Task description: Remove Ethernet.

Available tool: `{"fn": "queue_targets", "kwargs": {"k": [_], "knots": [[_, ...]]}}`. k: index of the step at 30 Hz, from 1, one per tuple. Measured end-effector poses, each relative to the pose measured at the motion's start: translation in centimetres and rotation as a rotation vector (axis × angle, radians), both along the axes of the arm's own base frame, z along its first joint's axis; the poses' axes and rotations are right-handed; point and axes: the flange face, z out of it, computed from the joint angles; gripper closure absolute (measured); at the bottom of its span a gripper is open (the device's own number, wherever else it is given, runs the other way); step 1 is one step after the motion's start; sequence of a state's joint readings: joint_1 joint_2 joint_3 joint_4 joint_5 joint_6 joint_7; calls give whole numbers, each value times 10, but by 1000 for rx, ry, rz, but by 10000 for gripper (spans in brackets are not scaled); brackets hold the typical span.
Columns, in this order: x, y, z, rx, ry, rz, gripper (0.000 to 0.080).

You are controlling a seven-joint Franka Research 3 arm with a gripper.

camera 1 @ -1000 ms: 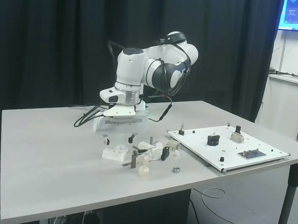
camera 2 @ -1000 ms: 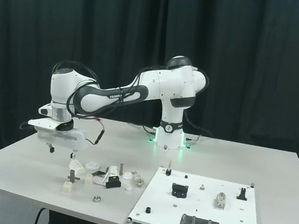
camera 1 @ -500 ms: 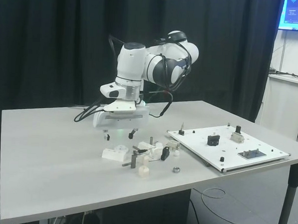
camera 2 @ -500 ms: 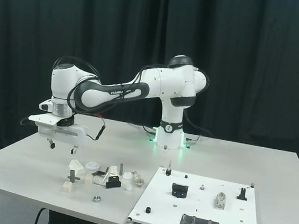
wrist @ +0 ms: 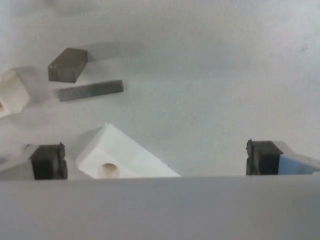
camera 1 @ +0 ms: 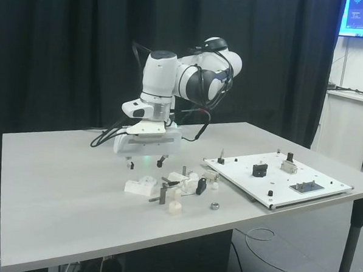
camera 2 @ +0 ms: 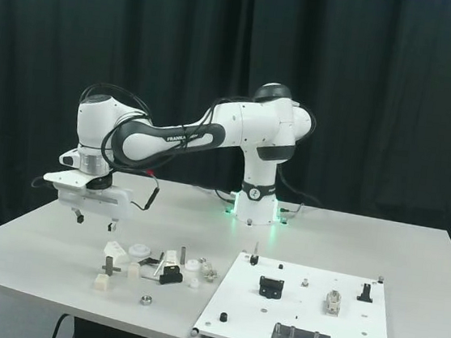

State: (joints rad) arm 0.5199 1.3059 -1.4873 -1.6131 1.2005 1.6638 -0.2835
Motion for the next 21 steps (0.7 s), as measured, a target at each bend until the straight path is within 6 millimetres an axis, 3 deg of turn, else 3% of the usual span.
{"fn": "queue_targets", "kwargs": {"k": [13, 21], "knots": [[-6, 1, -2, 28, 23, -8, 3], [-16, 14, 3, 98, 77, -24, 3]]}}
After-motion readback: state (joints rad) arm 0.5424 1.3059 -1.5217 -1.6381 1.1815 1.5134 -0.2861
